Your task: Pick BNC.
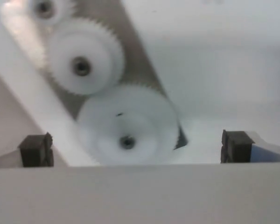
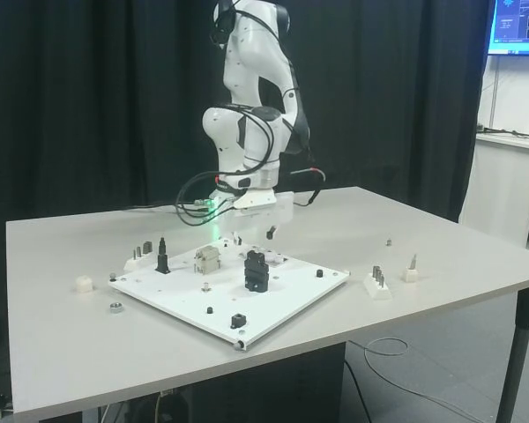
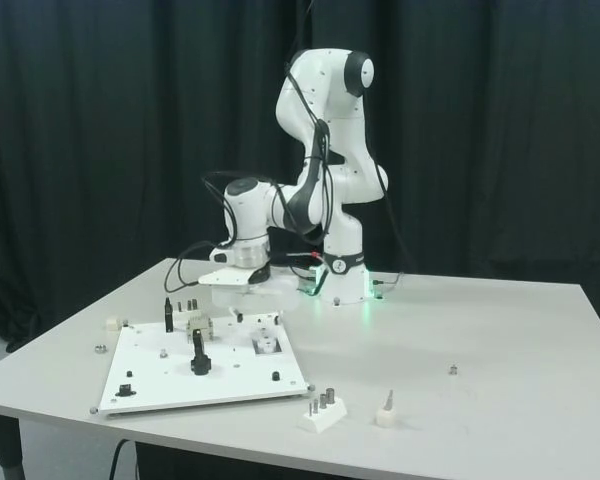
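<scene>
Gripper (image 2: 271, 232) hangs over the far edge of the white board (image 2: 282, 304), fingers apart, nothing between them. Directly below: three meshed white gears (image 1: 126, 128) in a recess, no gap between them. On the board, toward 6 o'clock in the first room view, a tall black fixture (image 2: 255, 270) and black post (image 2: 162, 256) stand up as obstacles. Grey table (image 2: 450, 238) at 3 o'clock mostly open; small white blocks (image 2: 378, 285) near its front edge.

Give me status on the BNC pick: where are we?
Done: nothing looks picked yet. The hand is open and holds nothing. In hand: the arm hovers low over the far edge of the white board, with the wrist view looking down on three white gears. Left: find the BNC, which I cannot identify among the small parts on the board, then descend, close and lift.
</scene>
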### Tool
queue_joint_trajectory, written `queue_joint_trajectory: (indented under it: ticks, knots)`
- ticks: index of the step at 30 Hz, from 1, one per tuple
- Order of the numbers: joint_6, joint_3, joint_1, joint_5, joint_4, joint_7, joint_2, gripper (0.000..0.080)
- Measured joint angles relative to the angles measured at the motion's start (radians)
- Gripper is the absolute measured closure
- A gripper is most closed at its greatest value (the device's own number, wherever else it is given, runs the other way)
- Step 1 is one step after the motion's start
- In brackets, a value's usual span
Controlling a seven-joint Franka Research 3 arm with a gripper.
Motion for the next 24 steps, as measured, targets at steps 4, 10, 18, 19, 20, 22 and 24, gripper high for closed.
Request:
queue_joint_trajectory:
  ticks: [4,10,18,19,20,22,24]
  knots:
    - [-0.032,0.000,0.011,-0.003,0.003,0.005,-0.025,0.0003]
    - [-0.060,0.000,0.025,-0.024,0.006,0.018,-0.051,0.0003]
    - [-0.076,0.001,0.043,-0.053,0.008,0.061,-0.078,0.0003]
    - [-0.080,0.002,0.045,-0.056,0.009,0.068,-0.080,0.0003]
    - [-0.083,0.002,0.046,-0.061,0.010,0.077,-0.083,0.0003]
    - [-0.088,0.002,0.049,-0.068,0.011,0.095,-0.088,0.0003]
    - [-0.091,0.003,0.051,-0.074,0.012,0.111,-0.093,0.0003]
